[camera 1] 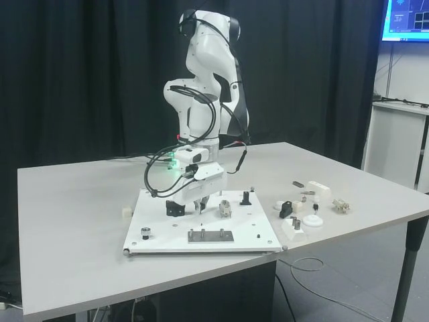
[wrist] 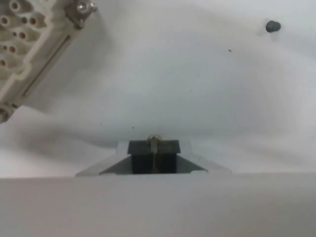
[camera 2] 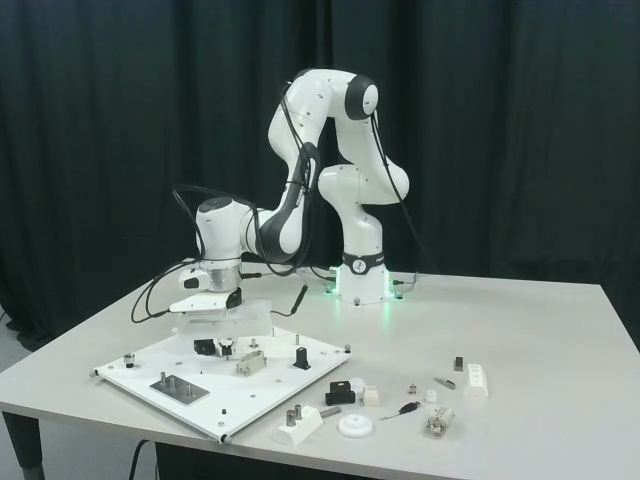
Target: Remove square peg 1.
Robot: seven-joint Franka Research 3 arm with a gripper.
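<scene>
Arm white, base bolted at the rear of the table. Shoulder and elbow links rise high, then the forearm folds forward and down. Wrist low, hand pointing straight down. Green light glows at the base ring and on the wrist flange. Black cables loop from the wrist out to the side and back along the forearm. Gripper sits low over the white board; fingers black, drawn close together in the wrist view.
</scene>
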